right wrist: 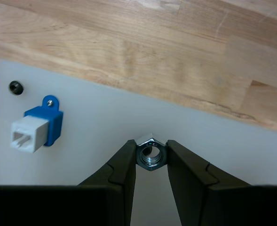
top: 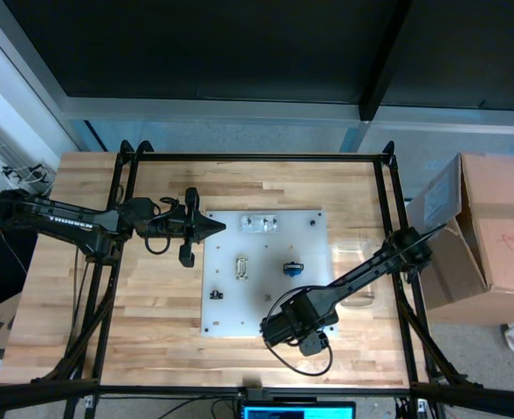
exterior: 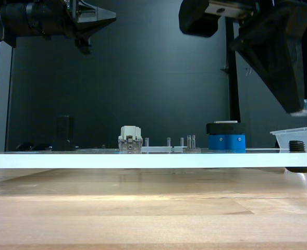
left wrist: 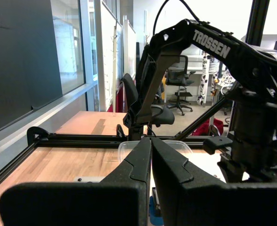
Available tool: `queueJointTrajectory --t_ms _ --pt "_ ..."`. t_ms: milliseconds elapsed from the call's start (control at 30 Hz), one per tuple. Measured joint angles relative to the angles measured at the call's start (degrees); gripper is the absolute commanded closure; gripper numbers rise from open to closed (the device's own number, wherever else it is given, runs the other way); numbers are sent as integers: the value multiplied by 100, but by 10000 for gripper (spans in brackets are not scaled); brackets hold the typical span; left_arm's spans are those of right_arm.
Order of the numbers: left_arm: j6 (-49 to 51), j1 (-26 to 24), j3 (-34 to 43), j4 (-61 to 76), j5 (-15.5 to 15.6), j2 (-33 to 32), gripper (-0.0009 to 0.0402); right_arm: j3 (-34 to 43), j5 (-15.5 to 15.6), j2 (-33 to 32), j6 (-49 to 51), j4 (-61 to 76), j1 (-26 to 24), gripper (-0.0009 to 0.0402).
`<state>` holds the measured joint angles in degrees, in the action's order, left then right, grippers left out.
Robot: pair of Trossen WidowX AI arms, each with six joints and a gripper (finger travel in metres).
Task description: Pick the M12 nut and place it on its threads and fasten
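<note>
Nut tight in right gripper's pinch.

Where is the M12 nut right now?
The M12 nut is gripped in the right tool, above the white board by its near edge, clear of its bare stud. The left tool hangs shut over the board's far left edge.

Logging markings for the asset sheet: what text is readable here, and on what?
"TROSSEN": right arm, in the left wrist view.
"TROSSEN": left arm, high view, small.
Red mark on cardboard box: unreadable.
M12 nut: no marking visible; held in right hand above the white board's near right part.
Left hand: unmarked, shut, raised over the board's left edge.
</note>
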<state>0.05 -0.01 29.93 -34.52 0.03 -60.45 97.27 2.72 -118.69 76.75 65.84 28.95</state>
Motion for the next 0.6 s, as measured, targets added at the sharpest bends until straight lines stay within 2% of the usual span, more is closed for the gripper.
queueJointTrajectory --t_ms 600 --pt "-2 0 2 0 -2 2 393 -214 -7 -72 0 -205 -85 334"
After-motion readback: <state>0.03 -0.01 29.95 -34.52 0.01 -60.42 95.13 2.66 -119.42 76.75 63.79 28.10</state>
